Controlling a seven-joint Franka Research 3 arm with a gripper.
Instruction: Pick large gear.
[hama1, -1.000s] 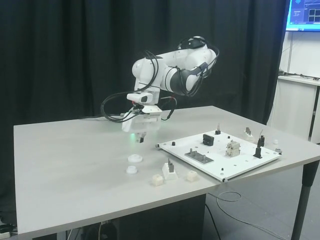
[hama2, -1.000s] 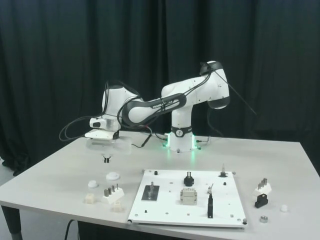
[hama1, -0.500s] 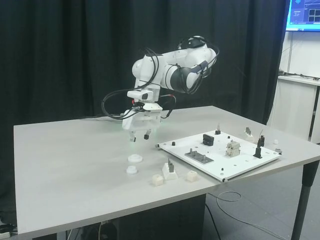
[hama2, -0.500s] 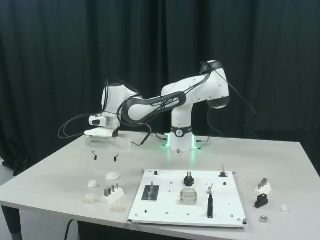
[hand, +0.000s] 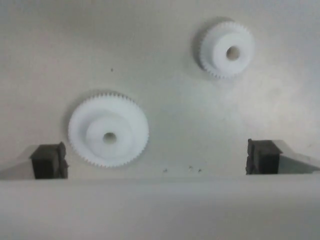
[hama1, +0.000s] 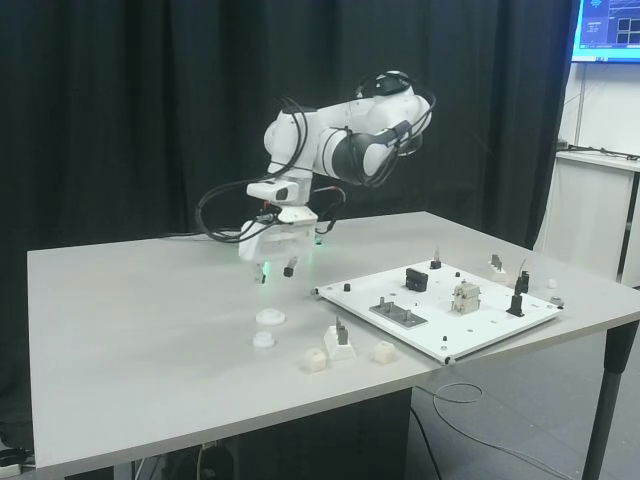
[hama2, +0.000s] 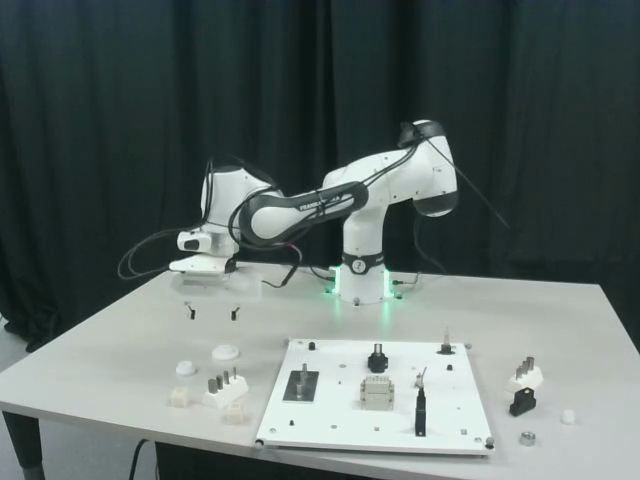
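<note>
1. My pincer (hama2: 210, 313) hangs above the grey surface (hama1: 130, 320), spread wide and holding nothing. In the wrist view its two black fingertips (hand: 48, 161) sit far apart.

2. The large gear (hand: 108, 137) lies flat on the surface, white, toothed rim all round, bore hole in the middle. It is not centred between my fingertips: it sits close to one of them, well apart from the other.

3. The small gear (hand: 226, 49) lies apart from the large one, also flat and white.

4. Step in hand, as I judge it: the approach, before any descent. No contact with the gear.

5. Next move calls for a sideways shift to bring the gear's bore midway between my fingertips, then a straight drop so they pass either side of the rim, then a close. As I stand, one fingertip would likely land on the teeth.

6. The wrist view alone shows teeth, bores and my offset. The room views alone show my height above the surface, and beyond the gears a white assembly board (hama2: 330, 405) with black and grey fixtures, plus small white blocks (hama2: 180, 398) near the front edge.
</note>
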